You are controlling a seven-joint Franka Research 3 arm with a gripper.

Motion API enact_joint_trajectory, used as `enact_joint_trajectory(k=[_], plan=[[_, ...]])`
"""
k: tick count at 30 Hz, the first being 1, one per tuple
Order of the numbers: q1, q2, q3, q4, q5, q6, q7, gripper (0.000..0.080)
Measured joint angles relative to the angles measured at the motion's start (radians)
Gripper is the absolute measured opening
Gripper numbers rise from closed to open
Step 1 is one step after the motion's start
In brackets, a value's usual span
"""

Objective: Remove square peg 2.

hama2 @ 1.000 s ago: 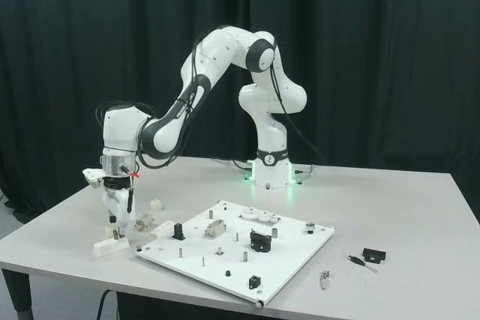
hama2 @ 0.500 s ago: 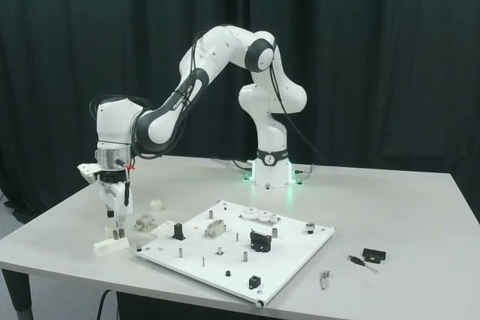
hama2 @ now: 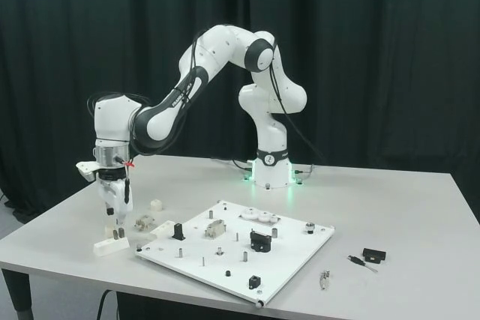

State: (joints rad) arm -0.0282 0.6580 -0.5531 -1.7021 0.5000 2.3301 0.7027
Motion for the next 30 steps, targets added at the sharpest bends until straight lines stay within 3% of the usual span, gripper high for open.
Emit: enact_joint_trajectory(k=[9, 30], plan=[[0.005, -0.010, -0.010, 0.015, -0.012, -0.054, 0.000, 0.0800], [0.026, -0.065, -0.020, 0.015, -0.089, -0.145, 0.022, 0.0800]])
